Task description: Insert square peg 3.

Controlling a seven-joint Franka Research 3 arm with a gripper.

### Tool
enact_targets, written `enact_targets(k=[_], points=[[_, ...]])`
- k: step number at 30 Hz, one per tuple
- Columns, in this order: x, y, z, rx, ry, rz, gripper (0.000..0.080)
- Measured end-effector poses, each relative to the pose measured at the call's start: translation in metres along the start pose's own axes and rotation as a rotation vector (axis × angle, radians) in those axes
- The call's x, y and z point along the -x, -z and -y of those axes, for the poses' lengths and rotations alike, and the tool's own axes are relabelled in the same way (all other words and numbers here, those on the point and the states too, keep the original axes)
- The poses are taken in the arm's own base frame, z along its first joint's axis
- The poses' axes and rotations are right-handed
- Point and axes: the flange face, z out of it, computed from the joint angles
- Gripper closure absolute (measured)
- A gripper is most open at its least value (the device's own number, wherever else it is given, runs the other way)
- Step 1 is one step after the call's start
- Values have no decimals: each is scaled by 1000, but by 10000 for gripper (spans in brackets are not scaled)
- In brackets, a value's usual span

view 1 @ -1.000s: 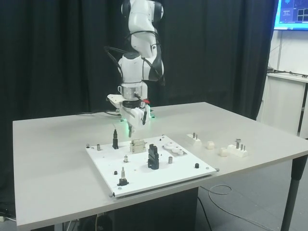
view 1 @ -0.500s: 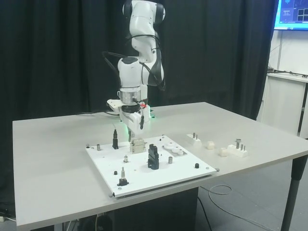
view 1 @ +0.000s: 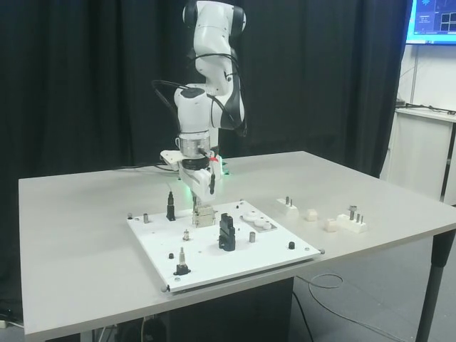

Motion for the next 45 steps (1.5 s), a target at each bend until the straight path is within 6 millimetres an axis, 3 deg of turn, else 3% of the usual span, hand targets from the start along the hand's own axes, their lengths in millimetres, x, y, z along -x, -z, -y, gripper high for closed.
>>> enact_targets(k=[29,45], points=[[2,-8,0,4,-17,2,688],[-7,-7,0,29,-31,1,688]])
